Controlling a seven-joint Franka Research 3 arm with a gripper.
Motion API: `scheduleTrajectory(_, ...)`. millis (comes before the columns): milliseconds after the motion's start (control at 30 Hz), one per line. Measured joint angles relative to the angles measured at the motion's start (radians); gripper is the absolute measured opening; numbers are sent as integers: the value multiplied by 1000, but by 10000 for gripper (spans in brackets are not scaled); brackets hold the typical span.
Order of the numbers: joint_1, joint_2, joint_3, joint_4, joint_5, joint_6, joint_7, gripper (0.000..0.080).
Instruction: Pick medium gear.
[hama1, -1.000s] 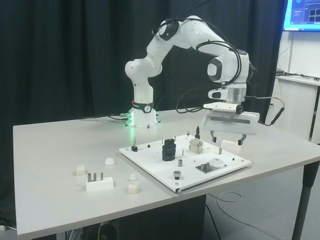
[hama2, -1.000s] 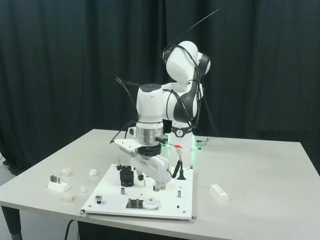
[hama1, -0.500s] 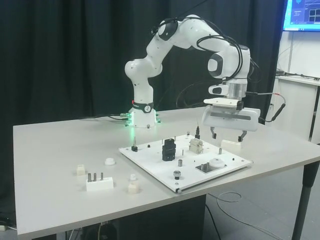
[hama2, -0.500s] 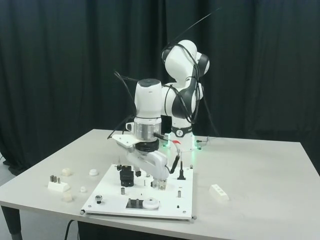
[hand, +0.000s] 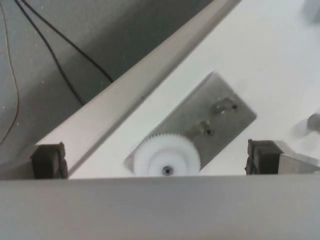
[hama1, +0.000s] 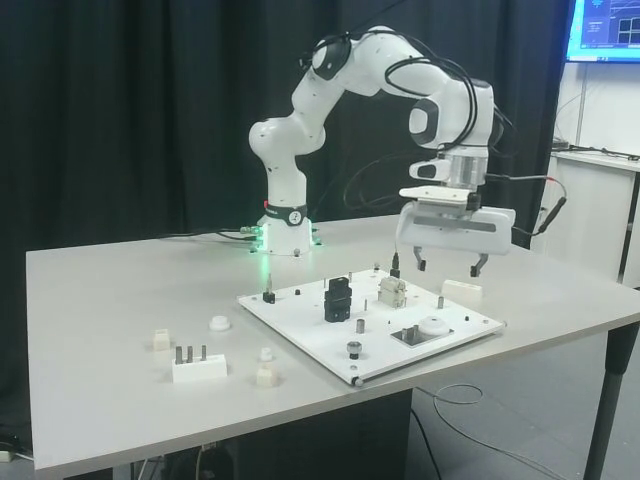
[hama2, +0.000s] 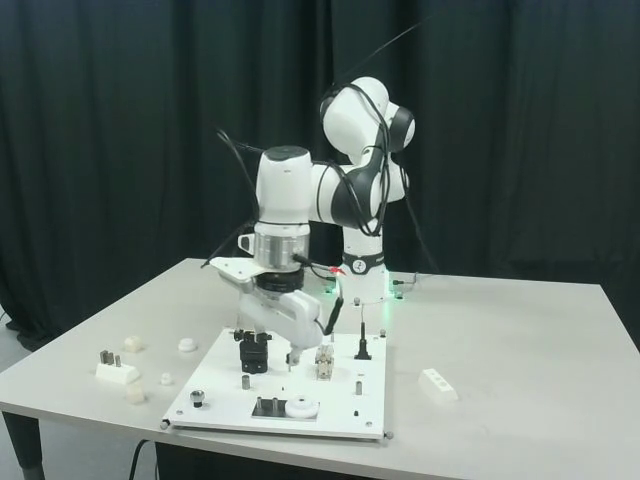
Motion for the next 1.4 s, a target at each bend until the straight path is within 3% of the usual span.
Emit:
scheduleTrajectory(467,-90,-15,2,1,-5,-30,-203,800)
scheduleTrajectory(967,-201,-32,11,-2,24,-76,-420,800)
scheduleTrajectory(1400,-288,-40,11,-31,26,-84,-554,800)
